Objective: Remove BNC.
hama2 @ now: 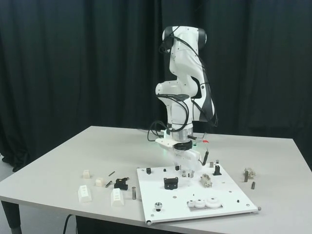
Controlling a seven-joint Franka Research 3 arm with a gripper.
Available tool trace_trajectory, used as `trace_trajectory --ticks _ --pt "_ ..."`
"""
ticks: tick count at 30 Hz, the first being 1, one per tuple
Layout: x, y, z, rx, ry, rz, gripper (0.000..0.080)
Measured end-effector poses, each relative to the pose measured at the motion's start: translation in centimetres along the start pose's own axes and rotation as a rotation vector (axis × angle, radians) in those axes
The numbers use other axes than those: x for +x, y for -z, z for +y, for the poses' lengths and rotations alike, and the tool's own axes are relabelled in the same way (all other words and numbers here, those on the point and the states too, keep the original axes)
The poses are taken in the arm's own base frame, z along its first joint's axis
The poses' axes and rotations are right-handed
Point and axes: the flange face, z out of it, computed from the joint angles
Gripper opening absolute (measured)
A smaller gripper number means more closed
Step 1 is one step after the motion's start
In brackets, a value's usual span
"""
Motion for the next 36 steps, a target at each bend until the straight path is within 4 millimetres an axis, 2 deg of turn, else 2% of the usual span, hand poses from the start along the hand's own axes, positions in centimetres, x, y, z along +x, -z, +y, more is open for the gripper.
trace_trajectory --ticks 31,32,36 --pt "-0.44 -0.64 0.23 -0.011 0.047 0.023 0.0800" --pt "-0.44 -0.64 0.23 -0.011 0.047 0.023 0.0503" --pt "-0.43 -0.64 0.23 -0.012 0.047 0.023 0.0503"
